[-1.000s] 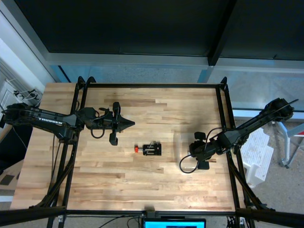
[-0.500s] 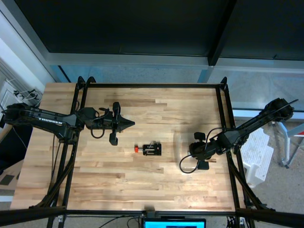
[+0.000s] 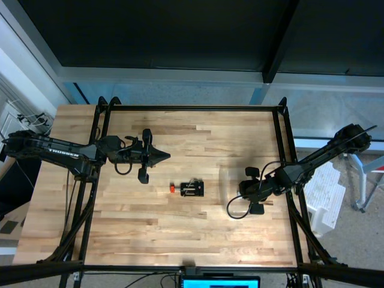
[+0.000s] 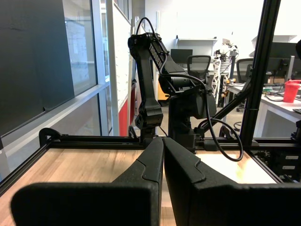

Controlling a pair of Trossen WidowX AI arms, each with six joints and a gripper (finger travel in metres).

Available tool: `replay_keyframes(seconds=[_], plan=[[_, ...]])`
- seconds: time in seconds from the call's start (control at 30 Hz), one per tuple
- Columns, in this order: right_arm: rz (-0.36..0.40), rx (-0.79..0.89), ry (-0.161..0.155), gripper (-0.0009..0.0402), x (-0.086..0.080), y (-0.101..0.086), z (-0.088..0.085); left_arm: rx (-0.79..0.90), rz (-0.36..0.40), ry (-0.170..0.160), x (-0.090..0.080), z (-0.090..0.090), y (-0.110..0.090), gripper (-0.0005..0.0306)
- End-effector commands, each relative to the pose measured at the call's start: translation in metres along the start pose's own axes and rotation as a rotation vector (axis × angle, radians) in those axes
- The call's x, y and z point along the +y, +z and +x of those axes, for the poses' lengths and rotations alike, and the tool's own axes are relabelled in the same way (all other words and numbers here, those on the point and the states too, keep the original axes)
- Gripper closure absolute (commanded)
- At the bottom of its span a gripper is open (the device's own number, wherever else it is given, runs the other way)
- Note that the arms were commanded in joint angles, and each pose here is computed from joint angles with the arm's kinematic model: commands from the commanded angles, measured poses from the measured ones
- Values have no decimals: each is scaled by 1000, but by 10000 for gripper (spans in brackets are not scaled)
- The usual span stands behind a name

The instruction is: Pick the RCA connector and install on taskboard

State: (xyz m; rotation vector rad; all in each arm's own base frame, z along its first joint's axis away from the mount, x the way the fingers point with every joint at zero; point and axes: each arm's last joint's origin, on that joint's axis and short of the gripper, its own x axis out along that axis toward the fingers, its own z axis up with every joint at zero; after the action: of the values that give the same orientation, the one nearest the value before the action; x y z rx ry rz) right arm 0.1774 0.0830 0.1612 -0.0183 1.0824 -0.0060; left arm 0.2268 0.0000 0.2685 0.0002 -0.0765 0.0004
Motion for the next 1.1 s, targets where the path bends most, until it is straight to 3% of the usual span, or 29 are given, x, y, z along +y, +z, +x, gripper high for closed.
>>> replay_keyframes(seconds=[0.03,0.4,1.1], plan=[[0,-3,1,391,0,0,-1,0,0,0,0,0,0,300],[7,-23,22,392,-1,8,-18,0,0,0,0,0,0,300],[0,-2,12,392,-5,35,-80,0,0,0,0,0,0,300]])
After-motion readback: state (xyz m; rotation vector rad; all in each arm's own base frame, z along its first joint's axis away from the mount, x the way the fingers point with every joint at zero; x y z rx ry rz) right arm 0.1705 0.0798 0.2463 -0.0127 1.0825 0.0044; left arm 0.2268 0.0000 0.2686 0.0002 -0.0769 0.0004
